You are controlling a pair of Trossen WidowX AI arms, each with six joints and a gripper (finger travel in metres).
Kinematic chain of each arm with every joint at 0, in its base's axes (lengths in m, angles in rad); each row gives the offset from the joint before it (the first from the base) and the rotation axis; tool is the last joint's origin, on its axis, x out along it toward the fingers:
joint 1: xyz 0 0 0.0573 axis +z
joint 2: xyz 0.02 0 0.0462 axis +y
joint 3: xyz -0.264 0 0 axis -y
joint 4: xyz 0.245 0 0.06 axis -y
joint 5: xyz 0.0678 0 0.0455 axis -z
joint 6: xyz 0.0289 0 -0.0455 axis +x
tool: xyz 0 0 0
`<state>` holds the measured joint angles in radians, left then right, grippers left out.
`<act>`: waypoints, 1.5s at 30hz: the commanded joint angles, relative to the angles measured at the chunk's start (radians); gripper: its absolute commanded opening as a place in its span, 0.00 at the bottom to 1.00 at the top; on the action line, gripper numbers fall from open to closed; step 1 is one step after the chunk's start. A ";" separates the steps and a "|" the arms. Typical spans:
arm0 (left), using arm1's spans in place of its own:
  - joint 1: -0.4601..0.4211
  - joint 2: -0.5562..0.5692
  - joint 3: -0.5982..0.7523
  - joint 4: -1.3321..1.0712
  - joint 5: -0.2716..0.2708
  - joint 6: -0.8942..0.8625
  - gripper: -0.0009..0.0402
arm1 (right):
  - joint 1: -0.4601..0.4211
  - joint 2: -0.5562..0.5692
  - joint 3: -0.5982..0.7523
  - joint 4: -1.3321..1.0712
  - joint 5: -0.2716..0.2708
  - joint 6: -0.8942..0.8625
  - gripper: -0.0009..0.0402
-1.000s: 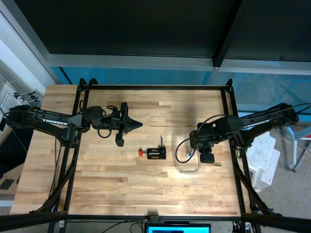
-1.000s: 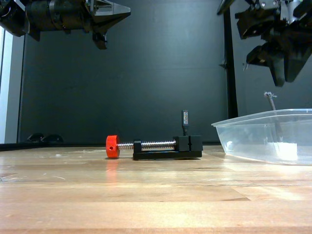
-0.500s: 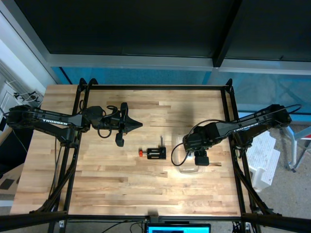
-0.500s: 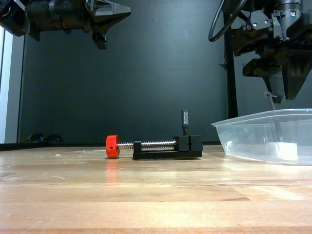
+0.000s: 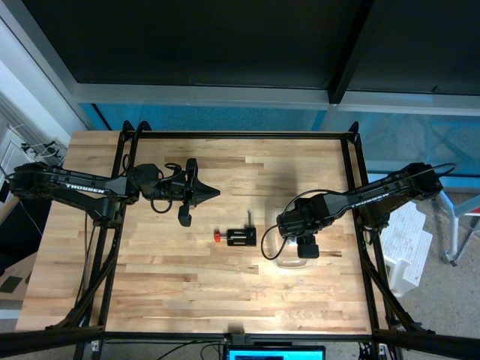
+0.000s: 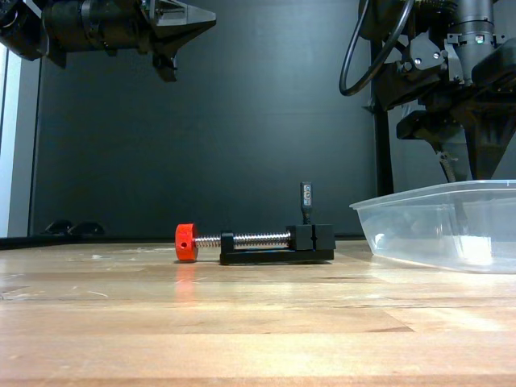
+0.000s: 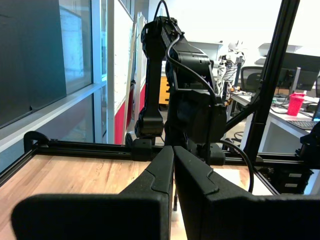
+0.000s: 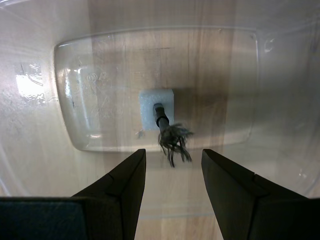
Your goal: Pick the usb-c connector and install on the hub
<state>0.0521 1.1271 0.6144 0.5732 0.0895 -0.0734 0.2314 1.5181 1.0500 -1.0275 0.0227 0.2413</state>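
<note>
usb-c connector [image 8: 161, 119] stands upright in foam block [image 8: 151, 103] inside clear tub [image 8: 30, 125], frayed wires up. Likely light, with a thin stiff stem and flimsy wires: pinch the stem. The right claw [image 8: 172, 152] is spread just above it. The left claw [image 7: 173, 152] is pressed together, high over the surface [image 5: 187, 285], well apart.

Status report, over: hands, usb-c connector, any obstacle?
Left hand shut, high over table, left side. Right hand open, above tub. Usb-c connector standing in foam block inside tub, not held. No obstacle seen.

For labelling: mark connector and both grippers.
connector [image 8: 160, 117]: right wrist view, stem, standing in tub [image 8: 100, 75]
left gripper [image 7: 173, 149]: left wrist view, fingertip seam, high at left
right gripper [image 8: 172, 156]: right wrist view, fingertip gap, over tub
</note>
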 commanded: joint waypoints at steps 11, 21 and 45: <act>0.000 0.000 0.000 0.000 0.000 0.000 0.02 | 0.012 0.045 -0.022 0.065 -0.001 -0.017 0.39; 0.000 0.000 0.000 0.000 0.000 0.000 0.02 | 0.020 0.045 -0.067 0.134 -0.019 -0.013 0.39; 0.000 0.000 0.000 0.000 0.000 0.000 0.02 | 0.027 0.045 -0.086 0.177 -0.016 -0.013 0.23</act>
<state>0.0521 1.1271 0.6140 0.5732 0.0895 -0.0734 0.2577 1.5635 0.9646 -0.8513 0.0071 0.2287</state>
